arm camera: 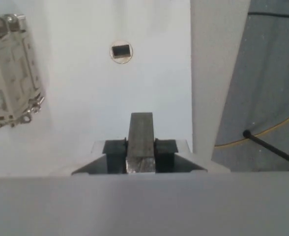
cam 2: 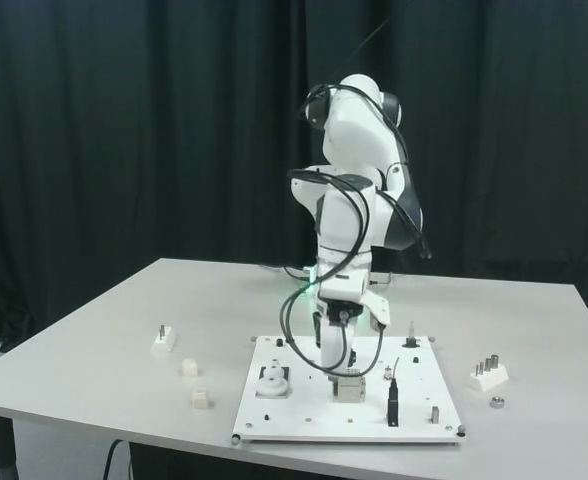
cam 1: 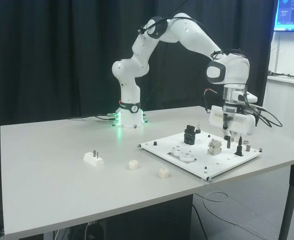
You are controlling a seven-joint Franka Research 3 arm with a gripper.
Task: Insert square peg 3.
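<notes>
My gripper [arm camera: 140, 158] is shut on a dark grey square peg [arm camera: 140, 132], which stands upright between the fingers over the white board [arm camera: 149, 83]. A small square hole in a round insert [arm camera: 120, 51] lies in the board a short way beyond the peg tip, not under it. In the first room view the gripper [cam 1: 229, 136] hangs just above the board's [cam 1: 222, 165] far right part, the peg [cam 1: 229, 141] pointing down. The second room view shows the gripper [cam 2: 332, 338] partly hidden by the arm's cables, above the board [cam 2: 304, 415].
A grey multi-pin connector housing [arm camera: 11, 73] [cam 1: 215, 146] stands on the board close to the gripper. Also on the board are a black upright part [cam 1: 189, 135] and a white round piece [cam 1: 187, 156]. On the table lie a white peg holder [cam 1: 93, 158] and two small white blocks [cam 1: 132, 164].
</notes>
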